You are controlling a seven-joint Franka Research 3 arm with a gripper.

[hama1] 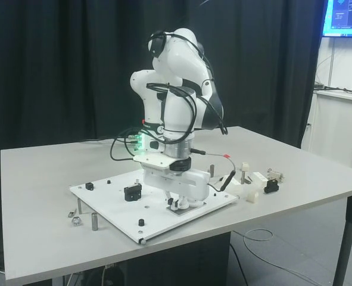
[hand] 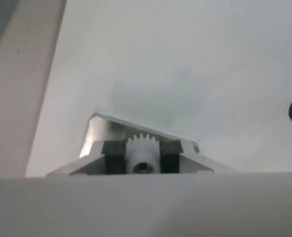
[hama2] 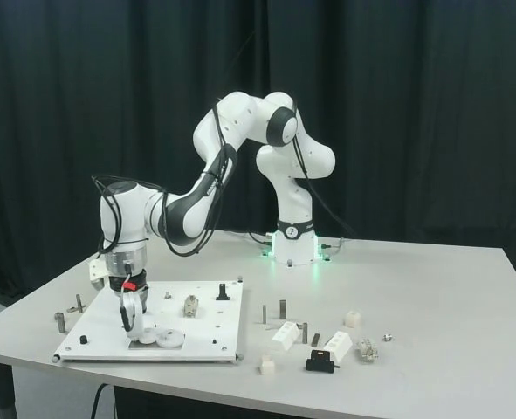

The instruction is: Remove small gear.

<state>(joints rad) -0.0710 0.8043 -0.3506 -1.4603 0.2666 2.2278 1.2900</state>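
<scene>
A: How far along is the removal?

B: Midway, I'd judge. In the wrist view, low in the middle of the frame, the small white toothed plastic gear point(hand: 143, 150) sits between two black finger pads point(hand: 113, 154), so the claw point(hand: 142, 157) is narrowed onto it. Whether it has left its seat I cannot tell; a bright metal bracket point(hand: 99, 136) lies right behind it on the flat white assembly board point(hand: 185, 64).

A: And what remains?

B: Probably lifting it clear and setting it down on the grey worktop point(hama1: 39, 179).

A: How is the arm posed?

B: In the second room view the white seven-joint arm point(hama2: 240, 122) arches from its base at centre frame down to lower left, wrist pointing straight down. In the first room view the claw sits low at centre, nearly on the board's near edge.
</scene>
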